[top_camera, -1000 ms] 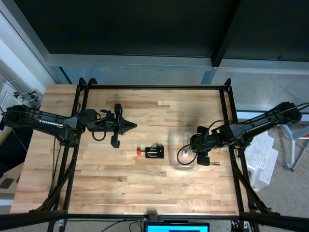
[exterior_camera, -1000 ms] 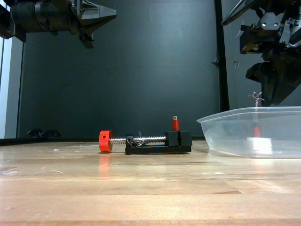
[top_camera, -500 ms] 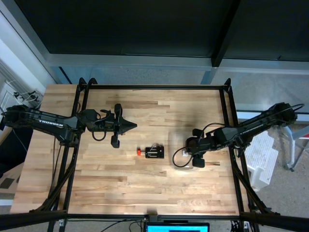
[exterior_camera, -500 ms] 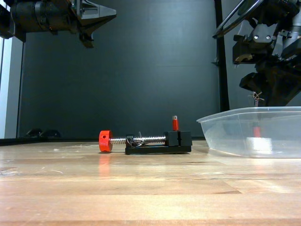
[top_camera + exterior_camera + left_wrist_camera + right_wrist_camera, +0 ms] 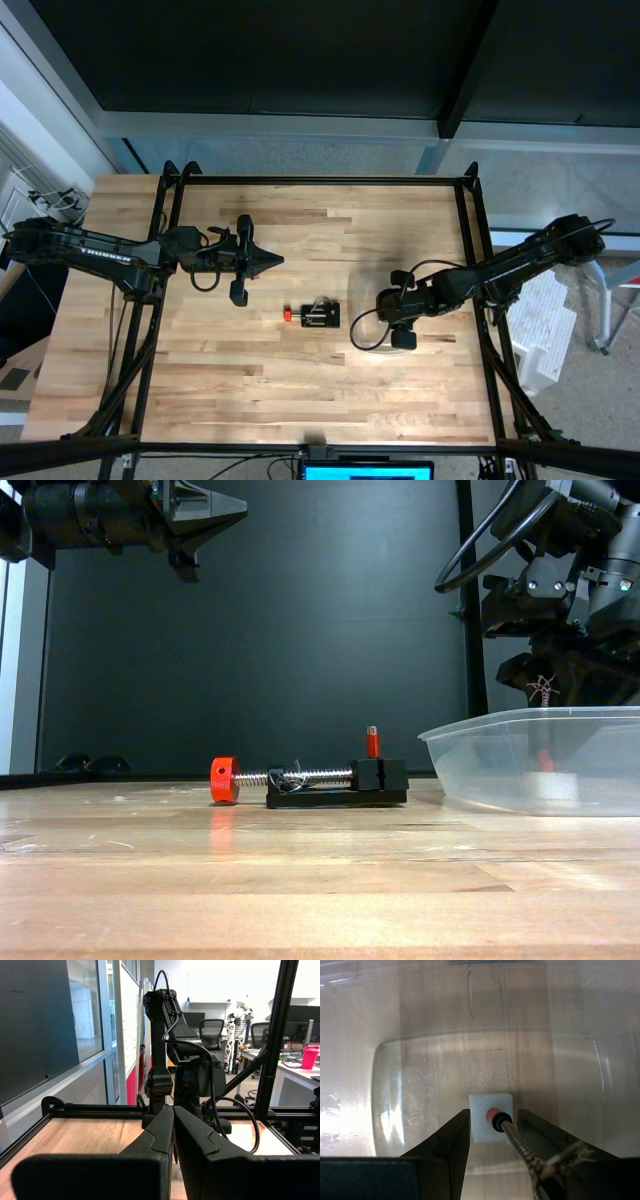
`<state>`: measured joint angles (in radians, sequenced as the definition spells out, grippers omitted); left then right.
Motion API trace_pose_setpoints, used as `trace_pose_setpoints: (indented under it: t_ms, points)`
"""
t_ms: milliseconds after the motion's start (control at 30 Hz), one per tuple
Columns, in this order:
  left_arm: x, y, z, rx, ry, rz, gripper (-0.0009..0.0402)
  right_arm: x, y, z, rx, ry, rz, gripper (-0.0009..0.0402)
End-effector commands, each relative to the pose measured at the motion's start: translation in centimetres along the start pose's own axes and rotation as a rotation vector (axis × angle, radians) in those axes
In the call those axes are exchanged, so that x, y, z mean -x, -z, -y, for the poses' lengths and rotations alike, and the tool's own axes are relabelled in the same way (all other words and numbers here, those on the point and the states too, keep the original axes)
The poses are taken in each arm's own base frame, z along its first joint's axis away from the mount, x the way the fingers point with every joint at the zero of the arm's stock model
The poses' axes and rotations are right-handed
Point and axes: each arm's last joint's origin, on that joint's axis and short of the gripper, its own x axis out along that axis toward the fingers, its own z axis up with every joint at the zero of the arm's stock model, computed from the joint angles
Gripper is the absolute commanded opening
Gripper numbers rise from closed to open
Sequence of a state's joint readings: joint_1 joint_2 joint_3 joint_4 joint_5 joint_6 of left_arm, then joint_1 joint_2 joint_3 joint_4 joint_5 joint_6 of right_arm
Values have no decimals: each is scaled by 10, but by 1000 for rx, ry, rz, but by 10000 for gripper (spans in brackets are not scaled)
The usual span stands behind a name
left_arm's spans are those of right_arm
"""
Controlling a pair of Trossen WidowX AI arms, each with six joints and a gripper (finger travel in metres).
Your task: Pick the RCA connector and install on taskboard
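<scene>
Two robot arms reach over a wooden worktop (image 5: 250, 380). The right pincer (image 5: 388, 312) hangs over a clear tray (image 5: 470, 765) that sits between the worktop's centre and its right edge. Its jaws stand apart w/ nothing gripped. Its fingers (image 5: 451, 1146) flank the RCA connector (image 5: 490, 1119), a small white block w/ a red-tipped plug, lying on the tray floor. A springy wire (image 5: 519, 1146) runs from the plug back toward the pincer.

The taskboard (image 5: 320, 316) sits near the worktop's centre, apart from the tray, w/ its red knob (image 5: 224, 779) toward the left edge. The left pincer (image 5: 172, 1127) is parked high between the left edge and the centre, jaws pressed together, holding nothing.

The step in hand looks like the pick. To do it well:
- Centre the block in the gap.
- Go down till the pads face its sides, not its top.
- Close gently, since a light piece may skid on smooth plastic.
- Mind the wire doesn't snag a finger.
- Lift straight up, clear of the tray wall.

Only the right wrist view shows the gap and alignment. In the high view the arm covers the connector. The low view adds height info: the block shows through the tray wall, and the arm's bulk sits above the rim.
</scene>
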<state>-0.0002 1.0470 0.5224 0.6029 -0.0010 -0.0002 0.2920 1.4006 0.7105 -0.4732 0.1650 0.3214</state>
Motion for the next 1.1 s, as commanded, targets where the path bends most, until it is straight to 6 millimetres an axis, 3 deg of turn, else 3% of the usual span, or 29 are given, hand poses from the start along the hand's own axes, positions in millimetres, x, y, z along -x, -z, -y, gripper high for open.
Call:
trace_pose_setpoints:
  t_ms: [33, 400, 1100]
  points:
    - [0, 0, 0, 0, 0, 0, 0, -1, 0, 0, 1, 0, 0, 128]
    - [0, 0, 0, 0, 0, 0, 0, -1, 0, 0, 1, 1, 1, 105]
    - [0, 0, 0, 0, 0, 0, 0, -2, 1, 0, 2, 0, 3, 19]
